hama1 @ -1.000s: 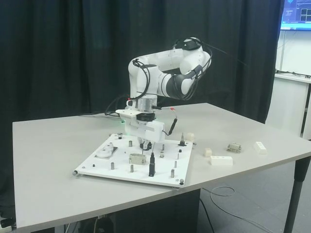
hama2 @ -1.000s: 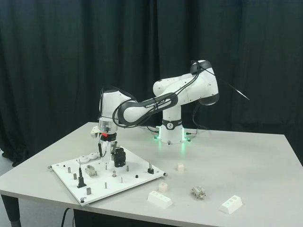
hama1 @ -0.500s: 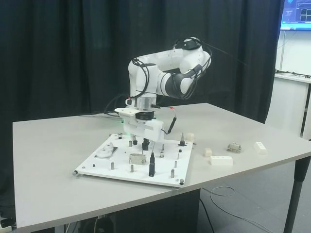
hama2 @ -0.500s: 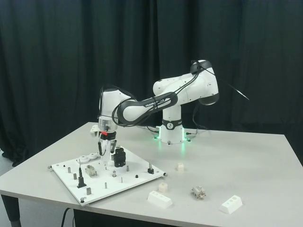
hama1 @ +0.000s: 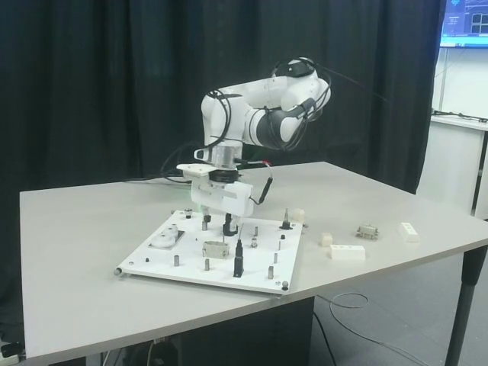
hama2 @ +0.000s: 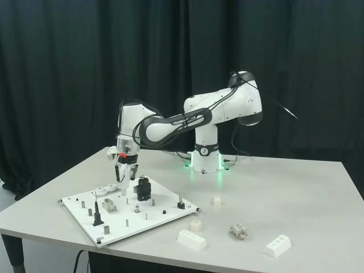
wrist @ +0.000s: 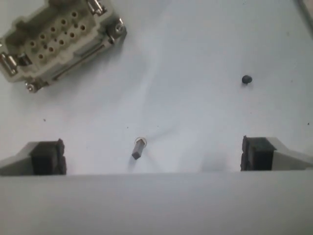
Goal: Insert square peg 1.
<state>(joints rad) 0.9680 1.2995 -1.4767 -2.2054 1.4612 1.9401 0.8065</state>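
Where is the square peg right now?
In the wrist view the square peg stands upright in the white board, apart from both open jaws and roughly midway between them, with the multi-pin connector its nearest neighbour.

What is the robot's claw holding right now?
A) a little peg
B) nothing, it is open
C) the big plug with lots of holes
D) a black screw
B: in the wrist view the gripper is spread wide with only bare white board between its fingers; the little peg stands in the board untouched.
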